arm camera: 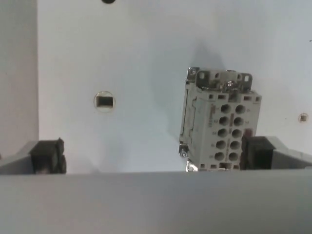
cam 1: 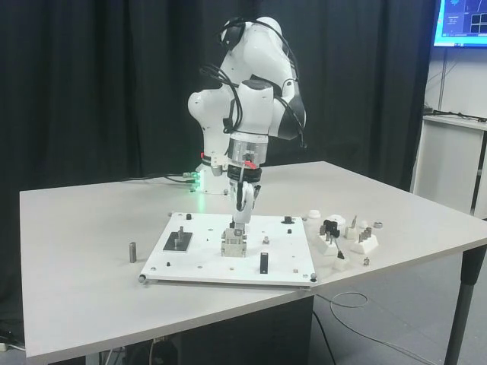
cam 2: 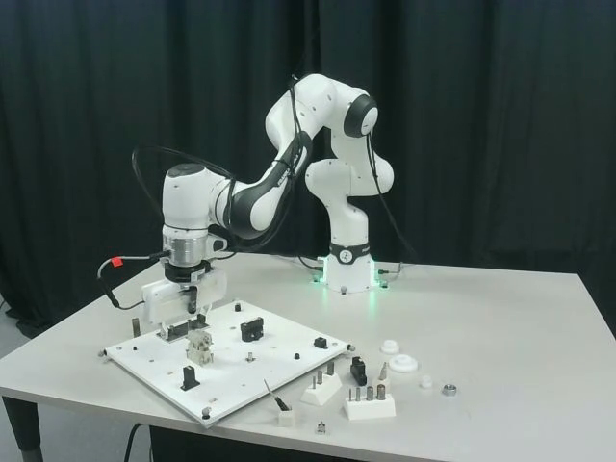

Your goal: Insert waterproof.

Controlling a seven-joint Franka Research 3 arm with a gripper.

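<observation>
Grey table carries the white board. White arm reaches down over the board. Gripper hangs just above the board, fingers spread wide, grasping nothing. Waterproof connector stands upright on the board, just beside one fingertip; cannot tell whether they touch.

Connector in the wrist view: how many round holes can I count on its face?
10 holes: two columns of five, side by side, along the face of the connector. One end of it is out of sight, so more may be hidden.
</observation>
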